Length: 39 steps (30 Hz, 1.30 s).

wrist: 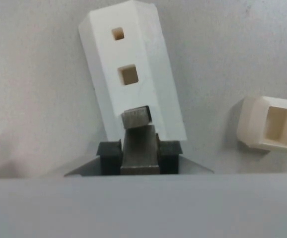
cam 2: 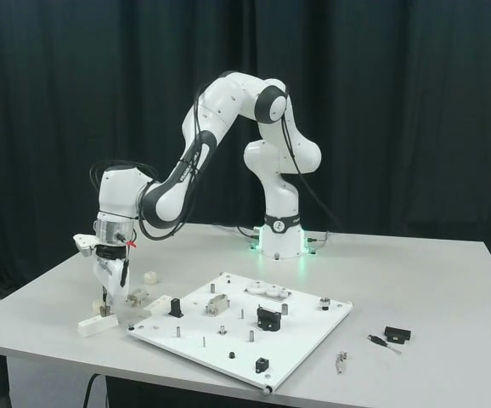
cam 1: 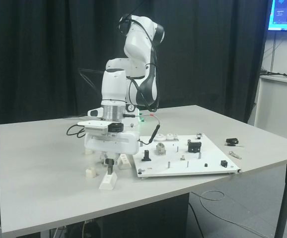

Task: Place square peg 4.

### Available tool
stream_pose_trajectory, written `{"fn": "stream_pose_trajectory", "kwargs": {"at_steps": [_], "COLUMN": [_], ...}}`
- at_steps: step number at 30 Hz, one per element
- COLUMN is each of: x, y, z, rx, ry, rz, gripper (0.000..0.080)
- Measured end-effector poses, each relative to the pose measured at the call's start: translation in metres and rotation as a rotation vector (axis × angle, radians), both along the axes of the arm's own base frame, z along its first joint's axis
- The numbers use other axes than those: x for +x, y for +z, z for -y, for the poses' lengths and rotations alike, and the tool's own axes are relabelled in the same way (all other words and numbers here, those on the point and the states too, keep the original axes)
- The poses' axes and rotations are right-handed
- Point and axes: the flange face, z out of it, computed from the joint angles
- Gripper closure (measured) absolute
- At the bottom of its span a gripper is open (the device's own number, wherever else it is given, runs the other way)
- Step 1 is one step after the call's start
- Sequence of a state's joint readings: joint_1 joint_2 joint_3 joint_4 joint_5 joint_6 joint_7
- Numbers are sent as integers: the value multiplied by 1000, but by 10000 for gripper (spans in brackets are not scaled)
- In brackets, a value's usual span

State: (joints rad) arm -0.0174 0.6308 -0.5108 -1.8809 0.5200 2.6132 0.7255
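Small grey square peg (wrist: 136, 116) pinched upright in the hand (wrist: 139, 148), its tip right at the 3rd hole of a white block (wrist: 133, 74) lying on the desk (wrist: 34, 99). 2 more square holes visible further along.

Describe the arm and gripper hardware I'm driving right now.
A white arm of rounded segments with black joint bands, black cables running along it, and a green light at its base. The gripper has a white body and black finger mounts carrying grey metal fingers.
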Motion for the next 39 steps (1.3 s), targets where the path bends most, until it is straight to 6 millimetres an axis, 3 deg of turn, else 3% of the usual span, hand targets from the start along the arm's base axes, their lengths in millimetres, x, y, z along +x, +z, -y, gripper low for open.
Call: {"fn": "stream_pose_trajectory", "kwargs": {"at_steps": [39], "x": [0], "y": [-4], "z": [0], "rx": [47], "ry": [52], "rz": [-53], "gripper": [649]}}
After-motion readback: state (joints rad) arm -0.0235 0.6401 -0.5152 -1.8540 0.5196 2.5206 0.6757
